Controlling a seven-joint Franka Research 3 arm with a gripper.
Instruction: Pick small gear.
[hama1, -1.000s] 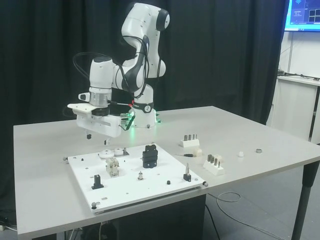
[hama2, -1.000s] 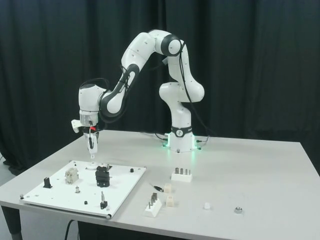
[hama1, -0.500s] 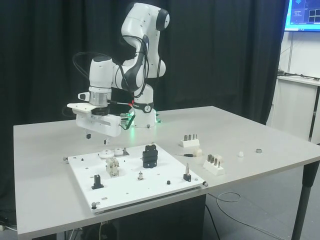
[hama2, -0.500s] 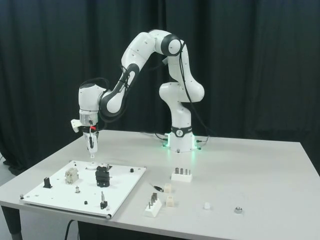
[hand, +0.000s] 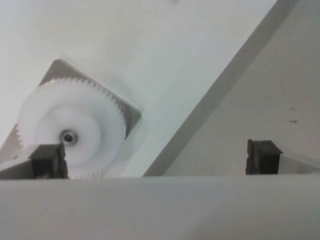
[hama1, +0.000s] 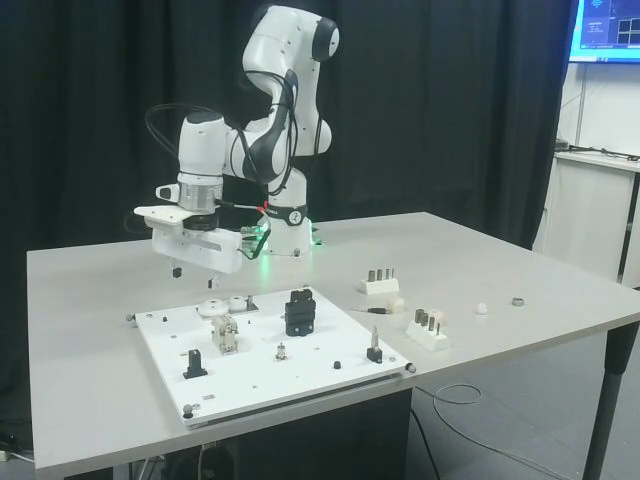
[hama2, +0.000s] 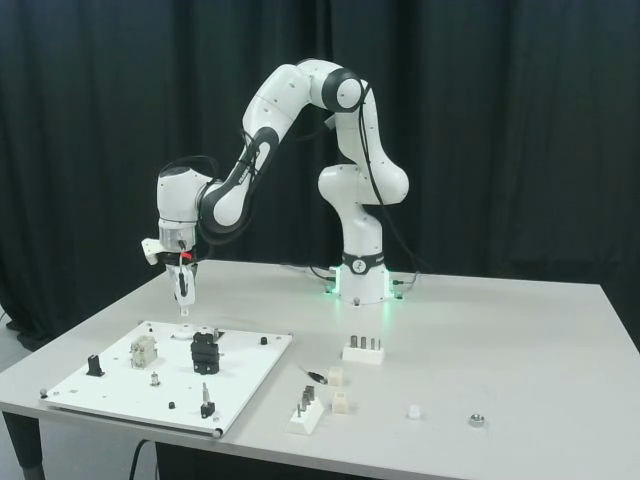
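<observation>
- Small gear (hand: 70, 131) lies flat on the white assembly board (hama1: 300, 355), at its far edge.
- Gripper (hand: 155, 159) hovers above it, jaws spread wide, holding nothing.
- Board rests on the grey desk (hama2: 520, 340).

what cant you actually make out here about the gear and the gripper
- Wrist view: the white toothed plastic gear is cut off at its lower edge by the gripper body; whether it is the small gear cannot be told.
- First room view: the gears on the white square board are too small to tell apart.
- Second room view: the gripper is side-on, so one finger hides the other.
</observation>
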